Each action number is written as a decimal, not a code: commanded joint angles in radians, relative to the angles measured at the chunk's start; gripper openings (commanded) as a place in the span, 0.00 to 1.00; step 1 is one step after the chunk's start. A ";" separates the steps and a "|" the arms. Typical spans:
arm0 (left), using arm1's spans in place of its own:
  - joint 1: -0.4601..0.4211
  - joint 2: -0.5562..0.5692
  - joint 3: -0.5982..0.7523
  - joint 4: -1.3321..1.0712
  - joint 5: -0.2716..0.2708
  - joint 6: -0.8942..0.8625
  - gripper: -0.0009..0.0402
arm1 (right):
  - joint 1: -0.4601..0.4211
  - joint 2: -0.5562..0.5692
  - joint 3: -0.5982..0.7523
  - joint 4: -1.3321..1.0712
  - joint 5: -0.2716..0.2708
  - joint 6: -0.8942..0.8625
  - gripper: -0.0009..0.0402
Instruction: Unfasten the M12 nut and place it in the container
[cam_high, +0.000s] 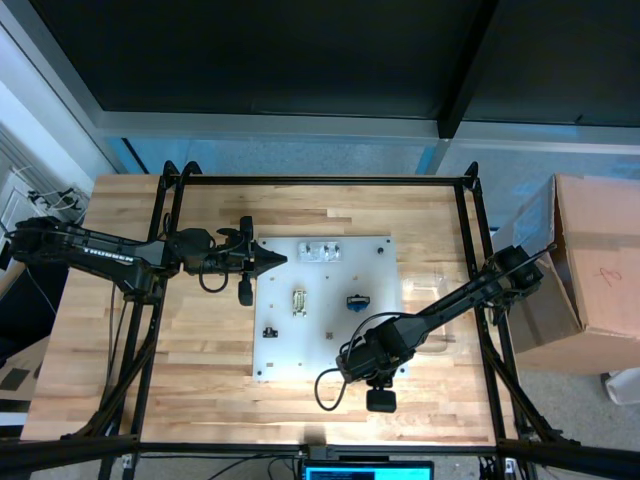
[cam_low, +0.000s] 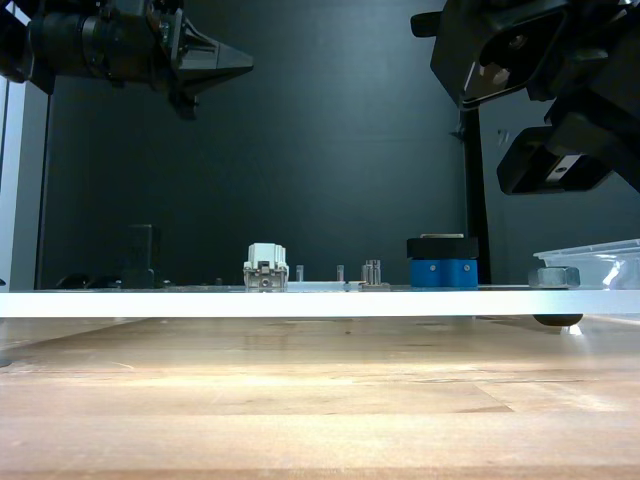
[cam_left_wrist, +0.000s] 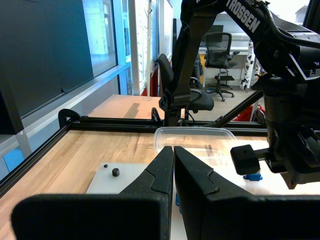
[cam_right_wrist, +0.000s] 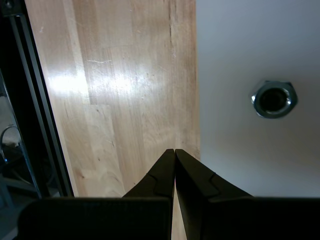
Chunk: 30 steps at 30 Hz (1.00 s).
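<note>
Two arms reach in over the white rectangular task board (cam_high: 290, 350).

High view: the left gripper (cam_high: 278, 260) hangs over the board's far left edge. The right gripper (cam_high: 372, 375) points down over the near right edge, beside the clear plastic container (cam_high: 455, 325). The right arm covers the nut's spot, so I cannot tell its seat from here.

Low view: the small silver hexagonal M12 nut (cam_low: 553, 277) sits low at the board's right end, in front of the container wall, with no ribs showing beneath it. Both grippers hang well above the board.

Left wrist view: the left fingers are pressed together with nothing between them.

Right wrist view: the right fingers meet tip to tip and hold nothing. The nut lies flat on the board, apart from the tips. It shows bright chamfered flats and a dark bore. Judged to be on its stud, run fully down.

Handling (judgement): the nut is light, rigid metal and its smooth faces are likely slippery. Take it across two opposite flats, squarely, for turning.
</note>
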 joint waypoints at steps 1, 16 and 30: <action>0.000 0.000 0.000 0.000 0.000 0.000 0.02 | 0.002 0.000 0.000 0.000 0.004 0.001 0.02; 0.000 0.000 0.000 0.000 0.000 0.000 0.02 | -0.009 -0.001 -0.002 -0.106 0.266 -0.010 0.02; 0.000 0.000 0.000 0.000 0.000 0.000 0.02 | -0.004 0.003 0.047 -0.037 0.079 0.000 0.02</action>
